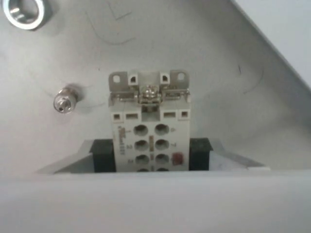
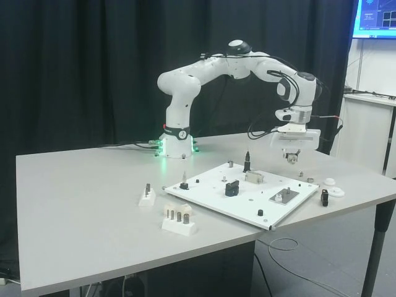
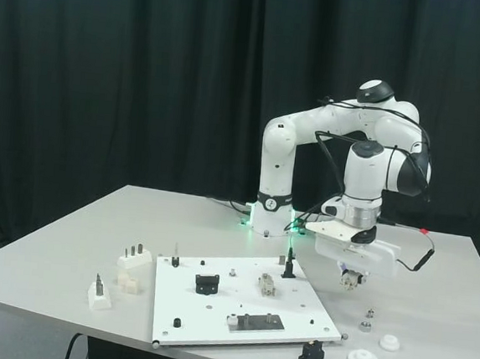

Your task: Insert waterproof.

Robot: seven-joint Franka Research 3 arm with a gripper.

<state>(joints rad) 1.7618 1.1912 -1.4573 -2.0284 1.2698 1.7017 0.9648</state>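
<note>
Closest in the wrist view, the gripper (image 1: 150,160) clamps one white multi-pin connector (image 1: 149,124) between two black fingers (image 1: 103,155), above the grey table (image 1: 218,58). Farther off lie one small bolt (image 1: 64,101) and one metal nut (image 1: 24,12).

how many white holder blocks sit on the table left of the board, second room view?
2. One white holder block stands near the white board's back-left corner, carrying upright pins; another sits nearer the table's front edge with one pin. Nothing seems hidden there.
</note>
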